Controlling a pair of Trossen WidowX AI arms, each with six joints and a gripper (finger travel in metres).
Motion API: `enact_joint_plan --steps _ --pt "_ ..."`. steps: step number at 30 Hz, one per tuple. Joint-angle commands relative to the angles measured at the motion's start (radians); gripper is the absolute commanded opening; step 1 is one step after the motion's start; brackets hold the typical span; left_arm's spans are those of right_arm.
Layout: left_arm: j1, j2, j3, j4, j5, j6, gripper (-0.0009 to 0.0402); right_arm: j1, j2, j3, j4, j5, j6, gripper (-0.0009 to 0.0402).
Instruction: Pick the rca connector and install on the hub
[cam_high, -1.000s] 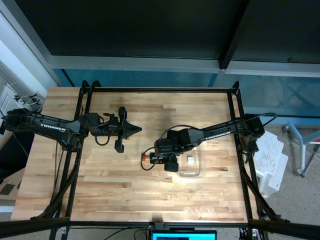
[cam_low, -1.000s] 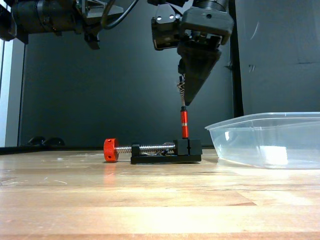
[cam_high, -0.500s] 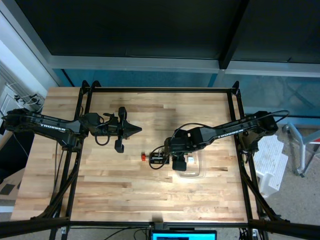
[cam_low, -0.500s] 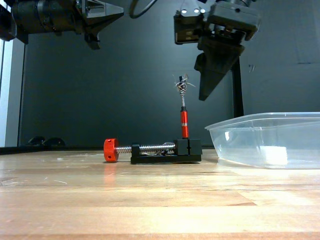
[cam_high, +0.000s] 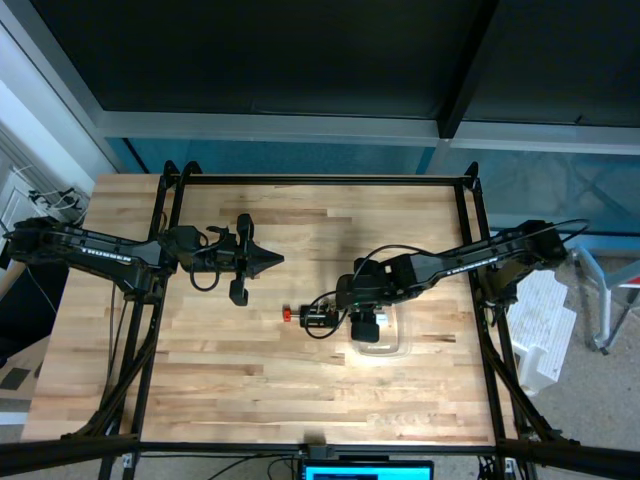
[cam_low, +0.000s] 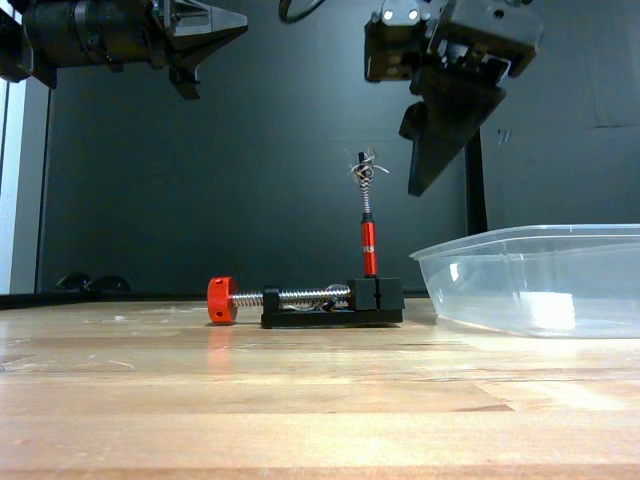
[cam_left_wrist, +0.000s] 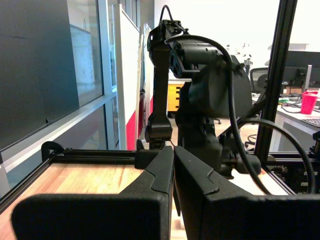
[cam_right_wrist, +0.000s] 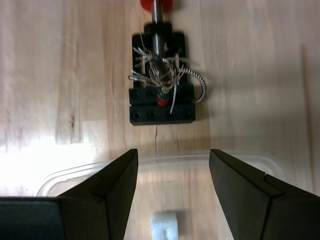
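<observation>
The right gripper (cam_right_wrist: 172, 155) hangs above the hub (cam_right_wrist: 161, 116), a bit over toward the tray side, claw spread wide with nothing in it. The hub sits flat on the table (cam_high: 250, 390). Its red knob (cam_low: 221, 299) points away from the clear plastic tray (cam_low: 520, 240), and a red post (cam_low: 368, 250) stands up on it with a frayed wire tuft (cam_right_wrist: 157, 72) on top.

The rca connector (cam_right_wrist: 164, 226) looks to be the small pale piece lying loose on the tray floor, across the tray wall from the hub, with nothing touching it. The left gripper (cam_left_wrist: 173, 150) is parked high up and well away from the hub, fingers pressed together and empty.

What could go wrong, imo:
- The piece is tiny and the tray looks slick, so a slightly off pinch could flick it away or grab it crooked.
- The tray seems light too, so a finger clipping its rim could shove it into the hub.
- On the way back, that wire tuft could snag a finger.
</observation>
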Motion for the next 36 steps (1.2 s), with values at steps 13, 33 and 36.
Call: enact_joint_plan --steps 13,33,36 --pt "0.0 0.0 0.0 0.0 0.0 0.0 0.0 -0.071 -0.356 -0.295 0.544 0.001 -0.125 0.0061" --pt "0.0 0.0 0.0 0.0 0.0 0.0 0.0 -0.18 -0.602 -0.579 1.051 -0.002 -0.2 0.0" --pt "0.0 0.0 0.0 0.0 0.0 0.0 0.0 -0.18 -0.612 -0.617 1.12 -0.003 -0.2 0.0"
